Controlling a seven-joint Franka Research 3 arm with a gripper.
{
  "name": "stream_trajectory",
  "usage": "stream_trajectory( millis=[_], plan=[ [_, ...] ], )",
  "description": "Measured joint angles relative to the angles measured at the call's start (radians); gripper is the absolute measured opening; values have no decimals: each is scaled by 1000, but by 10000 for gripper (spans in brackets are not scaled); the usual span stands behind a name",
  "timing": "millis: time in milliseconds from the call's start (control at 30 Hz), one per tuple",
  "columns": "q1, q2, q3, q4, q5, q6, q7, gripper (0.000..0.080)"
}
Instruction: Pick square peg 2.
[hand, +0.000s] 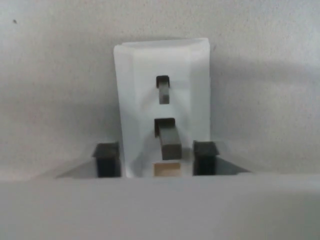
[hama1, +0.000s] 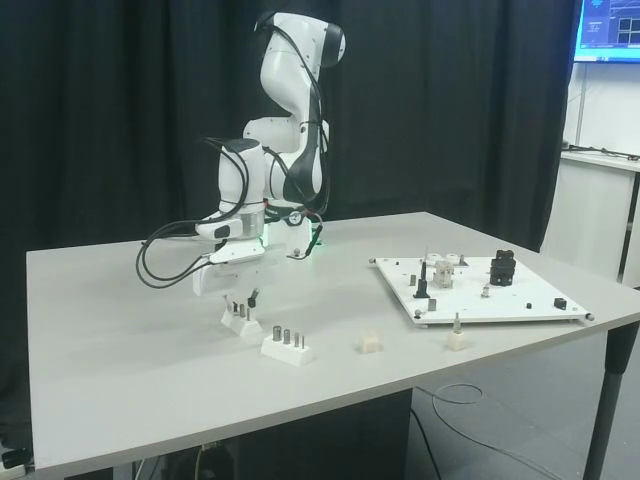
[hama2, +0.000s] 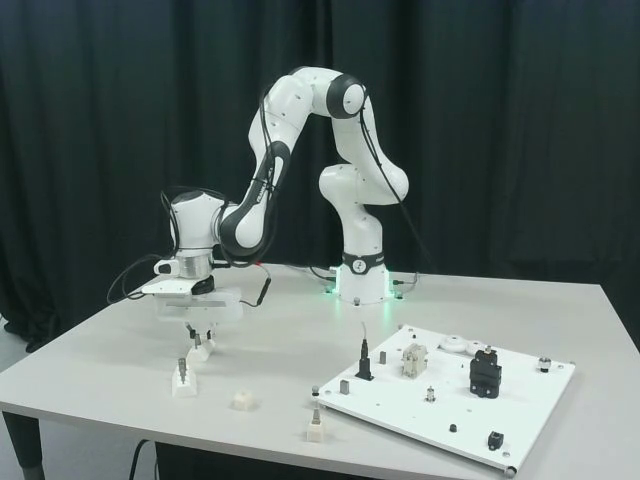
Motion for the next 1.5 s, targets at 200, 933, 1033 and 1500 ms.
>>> stream_trajectory(
  millis=[200,933,1033,1500],
  plan=[
    [0,3,0,0,16,3,0,298],
    [0,-18,-21,11,38,-5,-3,76],
    [0,-32,-26,11,38,-18,-14,76],
    [1,-98,-51,11,23,-92,-28,75]
  ],
)
